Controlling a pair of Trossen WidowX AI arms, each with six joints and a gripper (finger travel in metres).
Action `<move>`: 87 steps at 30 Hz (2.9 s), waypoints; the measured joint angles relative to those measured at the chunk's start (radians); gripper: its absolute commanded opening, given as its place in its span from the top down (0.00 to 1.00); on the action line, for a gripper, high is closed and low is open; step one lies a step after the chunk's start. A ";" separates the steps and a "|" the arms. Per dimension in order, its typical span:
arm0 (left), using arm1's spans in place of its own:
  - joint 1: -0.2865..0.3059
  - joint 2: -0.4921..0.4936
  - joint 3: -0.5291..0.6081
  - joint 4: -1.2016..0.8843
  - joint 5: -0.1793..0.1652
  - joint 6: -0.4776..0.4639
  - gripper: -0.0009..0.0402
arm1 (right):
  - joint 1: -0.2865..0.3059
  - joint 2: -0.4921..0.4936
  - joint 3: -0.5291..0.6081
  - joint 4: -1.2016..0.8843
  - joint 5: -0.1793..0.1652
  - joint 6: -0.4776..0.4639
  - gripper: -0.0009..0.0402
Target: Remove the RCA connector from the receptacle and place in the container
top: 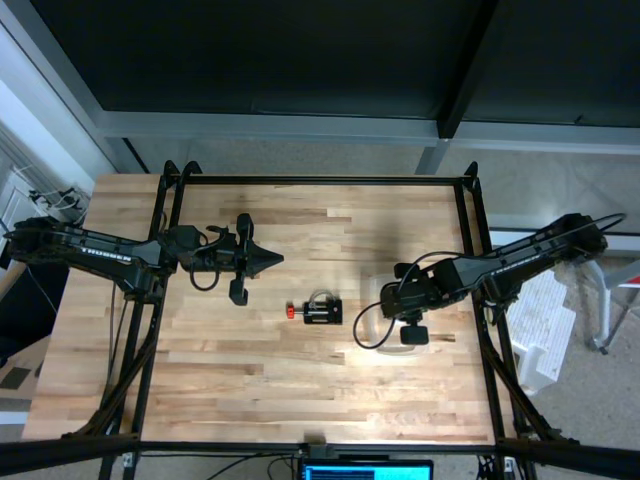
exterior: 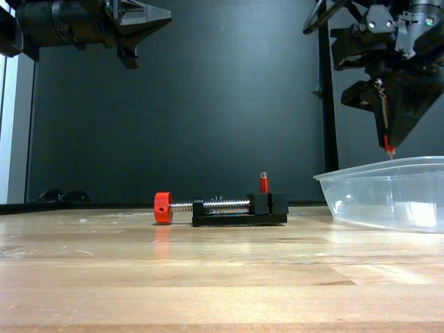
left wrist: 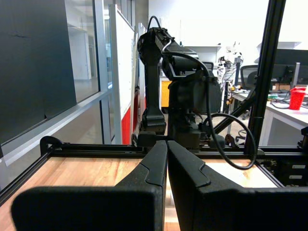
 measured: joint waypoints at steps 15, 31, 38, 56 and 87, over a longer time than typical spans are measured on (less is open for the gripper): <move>0.000 0.000 0.000 -0.011 0.000 0.000 0.98 | 0.001 -0.029 -0.055 0.022 0.079 0.058 0.91; 0.000 0.000 0.000 -0.019 0.000 0.000 0.98 | 0.000 -0.032 -0.055 0.025 0.079 0.080 0.56; 0.000 0.000 0.000 -0.019 0.000 0.000 0.98 | 0.000 -0.046 -0.051 0.021 0.076 0.080 0.54; 0.000 0.000 0.000 -0.019 0.000 0.000 0.98 | -0.180 -0.206 -0.002 0.251 -0.031 -0.122 0.99; 0.000 0.000 0.000 -0.019 0.000 0.000 0.98 | -0.316 -0.214 -0.254 1.319 -0.143 -0.206 0.98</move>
